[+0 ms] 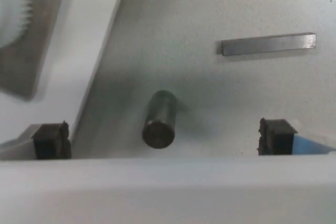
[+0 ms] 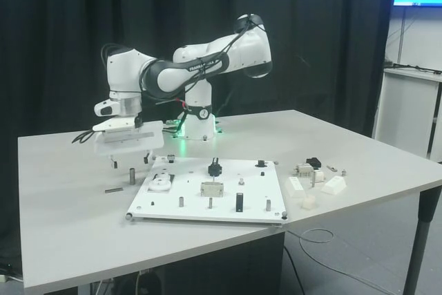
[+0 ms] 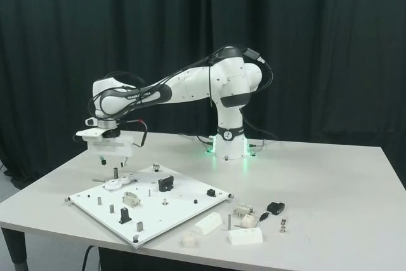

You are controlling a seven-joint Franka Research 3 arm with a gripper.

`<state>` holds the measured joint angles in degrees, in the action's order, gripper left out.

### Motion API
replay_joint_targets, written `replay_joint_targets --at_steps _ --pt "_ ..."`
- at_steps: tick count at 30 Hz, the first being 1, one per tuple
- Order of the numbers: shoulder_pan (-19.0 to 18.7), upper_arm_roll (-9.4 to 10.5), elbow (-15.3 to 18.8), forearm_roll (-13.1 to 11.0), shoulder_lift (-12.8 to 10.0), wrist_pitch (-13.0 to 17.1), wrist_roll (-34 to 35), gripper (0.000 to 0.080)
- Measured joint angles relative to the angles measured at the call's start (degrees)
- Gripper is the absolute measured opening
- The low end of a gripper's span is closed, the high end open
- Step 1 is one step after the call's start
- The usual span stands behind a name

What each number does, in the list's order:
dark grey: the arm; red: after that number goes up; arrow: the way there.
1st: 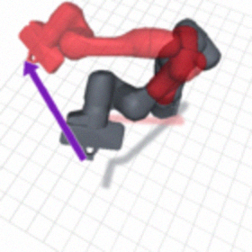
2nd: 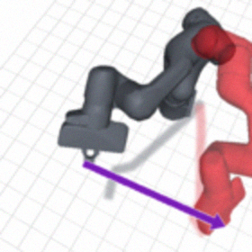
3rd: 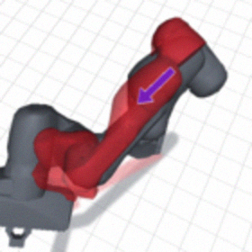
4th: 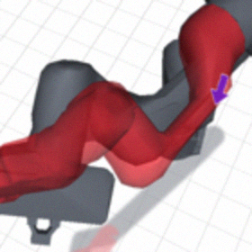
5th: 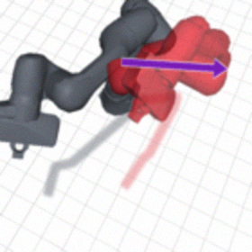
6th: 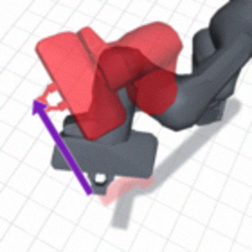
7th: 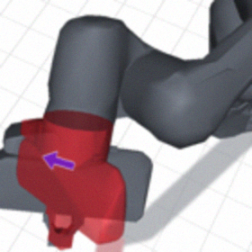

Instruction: Remove small gear.

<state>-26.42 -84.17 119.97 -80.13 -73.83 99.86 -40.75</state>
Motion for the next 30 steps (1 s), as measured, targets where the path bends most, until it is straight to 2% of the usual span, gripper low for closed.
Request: replay_joint_targets --at_steps 16,30 --pt "-0.7 -2.01 -0.2 0.2 0.0 -2.5 1.2 0.0800" --pt "-1.3 -2.67 -0.2 0.3 0.0 -2.7 4.1 0.0800"
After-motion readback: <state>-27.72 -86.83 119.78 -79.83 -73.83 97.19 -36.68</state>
